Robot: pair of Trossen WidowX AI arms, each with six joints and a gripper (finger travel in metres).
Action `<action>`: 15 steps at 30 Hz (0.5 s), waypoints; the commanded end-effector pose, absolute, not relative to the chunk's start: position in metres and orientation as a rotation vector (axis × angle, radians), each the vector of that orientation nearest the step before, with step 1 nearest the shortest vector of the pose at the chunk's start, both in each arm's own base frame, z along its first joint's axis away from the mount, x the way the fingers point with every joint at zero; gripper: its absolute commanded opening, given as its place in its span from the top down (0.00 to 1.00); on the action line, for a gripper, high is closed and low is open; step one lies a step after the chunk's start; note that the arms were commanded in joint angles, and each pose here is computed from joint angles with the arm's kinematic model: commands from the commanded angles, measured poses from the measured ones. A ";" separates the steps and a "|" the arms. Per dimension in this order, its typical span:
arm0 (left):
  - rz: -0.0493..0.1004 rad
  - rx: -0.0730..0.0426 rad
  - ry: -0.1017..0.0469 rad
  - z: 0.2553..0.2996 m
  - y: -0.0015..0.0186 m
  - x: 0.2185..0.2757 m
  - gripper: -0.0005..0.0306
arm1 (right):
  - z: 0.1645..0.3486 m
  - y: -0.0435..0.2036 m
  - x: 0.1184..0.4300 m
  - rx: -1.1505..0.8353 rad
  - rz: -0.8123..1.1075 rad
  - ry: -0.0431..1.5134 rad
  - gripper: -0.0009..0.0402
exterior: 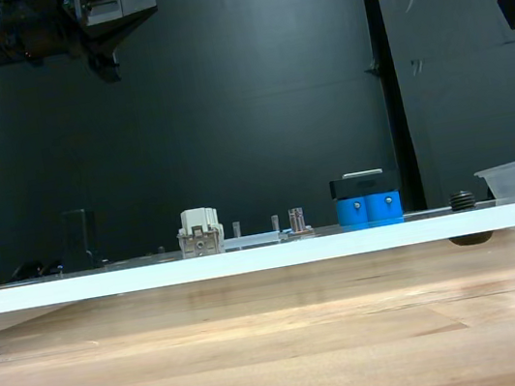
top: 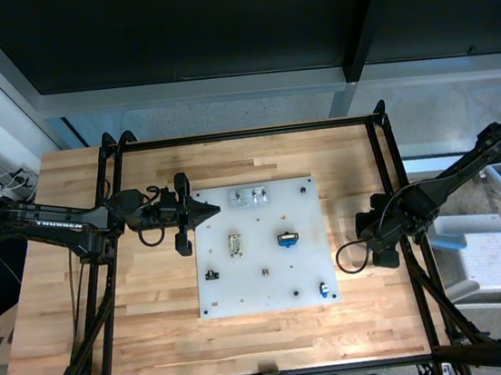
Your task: Remove the rj45 connector and place it in the container
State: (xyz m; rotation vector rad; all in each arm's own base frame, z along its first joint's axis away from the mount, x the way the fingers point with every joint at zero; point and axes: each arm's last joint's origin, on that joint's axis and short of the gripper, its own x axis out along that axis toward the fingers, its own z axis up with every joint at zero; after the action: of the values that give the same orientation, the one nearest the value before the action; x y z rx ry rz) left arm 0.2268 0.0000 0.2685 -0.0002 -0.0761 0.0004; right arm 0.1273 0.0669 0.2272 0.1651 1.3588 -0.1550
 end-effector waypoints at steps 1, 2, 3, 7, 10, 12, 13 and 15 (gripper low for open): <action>0.001 0.000 -0.076 0.2686 0.0001 0.2268 0.98 | 0.227 0.067 0.128 0.167 -0.154 1.357 0.49; 0.000 0.000 -0.076 0.2685 0.0000 0.2269 0.98 | 0.227 0.067 0.128 0.167 -0.153 1.356 0.49; 0.000 0.000 -0.076 0.2685 0.0000 0.2269 0.98 | 0.227 0.067 0.128 0.167 -0.153 1.356 0.49; 0.000 0.000 -0.076 0.2686 0.0000 0.2268 0.98 | 0.227 0.067 0.128 0.168 -0.153 1.355 0.49; 0.000 0.000 -0.076 0.2686 0.0000 0.2268 0.98 | 0.227 0.067 0.128 0.169 -0.151 1.353 0.49; 0.001 0.000 -0.076 0.2686 0.0001 0.2268 0.98 | 0.227 0.067 0.128 0.169 -0.151 1.352 0.49; 0.001 0.000 -0.076 0.2686 0.0001 0.2268 0.98 | 0.227 0.067 0.128 0.170 -0.151 1.351 0.49; 0.000 0.000 -0.076 0.2686 0.0000 0.2268 0.98 | 0.227 0.067 0.128 0.170 -0.150 1.350 0.49</action>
State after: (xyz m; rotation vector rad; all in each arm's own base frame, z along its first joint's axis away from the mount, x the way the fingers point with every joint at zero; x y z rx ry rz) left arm 0.2268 0.0000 0.2685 -0.0002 -0.0761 0.0004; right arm 0.1282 0.0674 0.2273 0.1702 1.3508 -0.1508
